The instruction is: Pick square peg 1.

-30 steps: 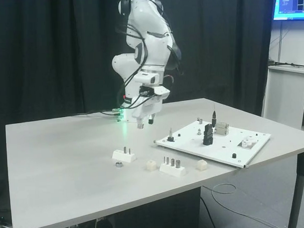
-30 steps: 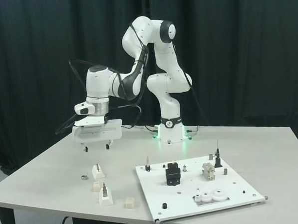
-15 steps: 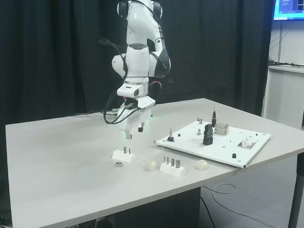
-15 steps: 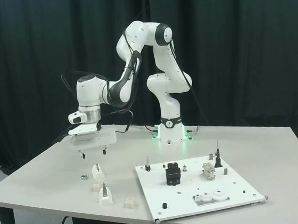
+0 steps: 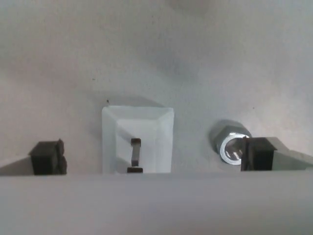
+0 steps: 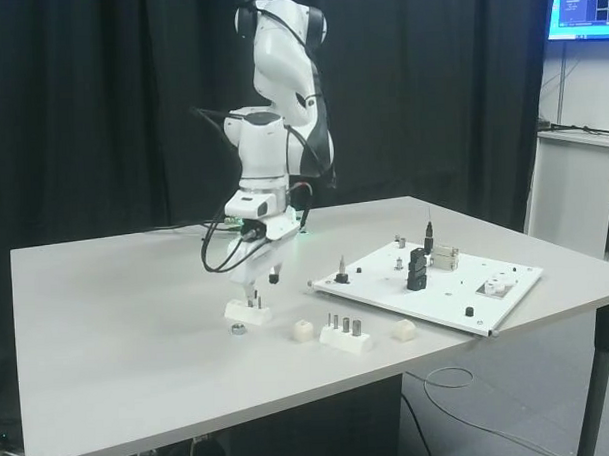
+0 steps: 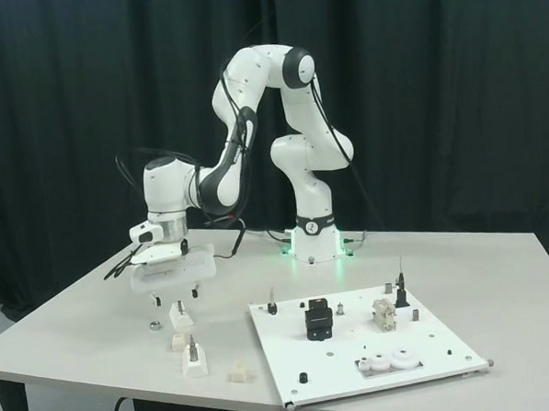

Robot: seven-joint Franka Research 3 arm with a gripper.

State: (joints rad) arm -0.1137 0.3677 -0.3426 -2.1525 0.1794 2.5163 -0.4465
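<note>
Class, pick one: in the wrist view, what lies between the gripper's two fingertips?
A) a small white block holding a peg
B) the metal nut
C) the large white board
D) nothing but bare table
A: the white block with its peg sits between the open gripper fingertips; the nut lies beside one fingertip.

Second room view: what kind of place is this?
Most likely a robotics lab test cell. A white arm is bolted to a grey table, black curtains close off the back, and a white assembly board with small fixtures lies on the table.
</note>
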